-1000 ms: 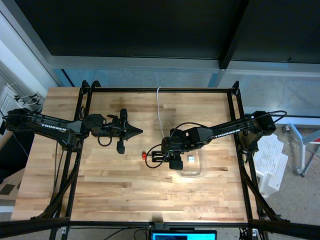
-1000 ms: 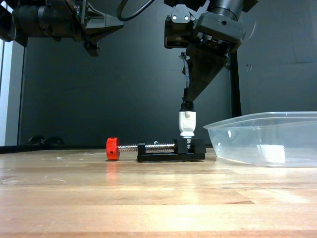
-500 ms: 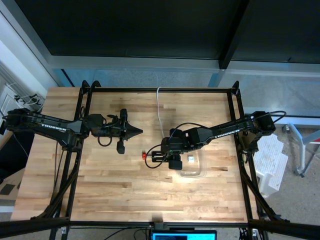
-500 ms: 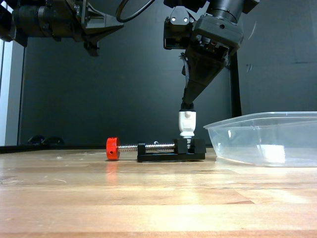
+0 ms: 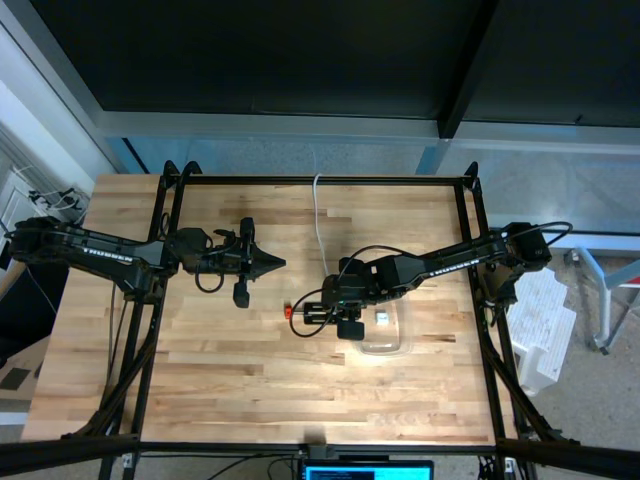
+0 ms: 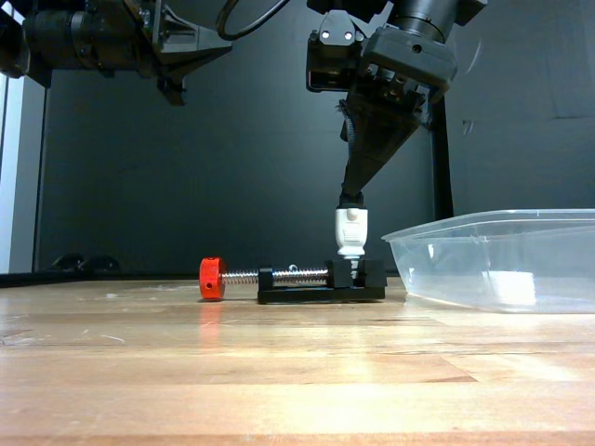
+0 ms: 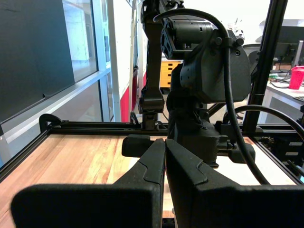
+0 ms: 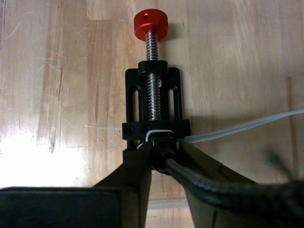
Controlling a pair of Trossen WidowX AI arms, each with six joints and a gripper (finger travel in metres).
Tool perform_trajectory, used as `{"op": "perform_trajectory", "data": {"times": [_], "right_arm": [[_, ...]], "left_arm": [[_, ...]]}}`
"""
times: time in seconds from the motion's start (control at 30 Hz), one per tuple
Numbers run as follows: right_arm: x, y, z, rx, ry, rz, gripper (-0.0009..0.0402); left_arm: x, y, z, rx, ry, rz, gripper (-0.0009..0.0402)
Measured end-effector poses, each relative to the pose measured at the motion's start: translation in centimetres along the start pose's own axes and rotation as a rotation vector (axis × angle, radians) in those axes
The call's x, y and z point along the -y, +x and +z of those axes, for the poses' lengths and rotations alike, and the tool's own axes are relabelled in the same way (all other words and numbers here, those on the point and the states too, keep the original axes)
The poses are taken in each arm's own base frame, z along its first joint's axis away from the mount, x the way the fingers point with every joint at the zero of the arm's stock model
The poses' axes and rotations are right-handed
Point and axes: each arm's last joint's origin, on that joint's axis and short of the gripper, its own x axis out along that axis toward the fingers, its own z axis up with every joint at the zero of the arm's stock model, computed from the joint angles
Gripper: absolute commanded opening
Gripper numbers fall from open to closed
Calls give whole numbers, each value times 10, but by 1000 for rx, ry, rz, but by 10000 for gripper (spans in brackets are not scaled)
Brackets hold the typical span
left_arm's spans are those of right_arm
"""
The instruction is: Remove the power plug from the receptacle and place in the container
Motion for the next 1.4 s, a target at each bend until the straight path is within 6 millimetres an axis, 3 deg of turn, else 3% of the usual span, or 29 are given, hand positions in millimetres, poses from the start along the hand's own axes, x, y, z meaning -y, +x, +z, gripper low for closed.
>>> {"op": "perform_trajectory", "data": {"times": [0.17, 0.83, 1.17, 1.3, 1.4], "right_arm": [[0, 0, 0, 1, 0, -5, -3], [1, -4, 0, 7, 1, -8, 0], [2, -15, -1, 21, 2, -7, 0], [4, -27, 4, 80, 8, -11, 0], [4, -25, 1, 52, 4, -13, 0]], "left_arm": [[0, 0, 0, 0, 0, 0, 0], [0, 0, 0, -1, 0, 0, 0], [0, 0, 0, 0, 0, 0, 0], [0, 0, 0, -1, 0, 0, 0], [0, 0, 0, 0, 0, 0, 0]]}}
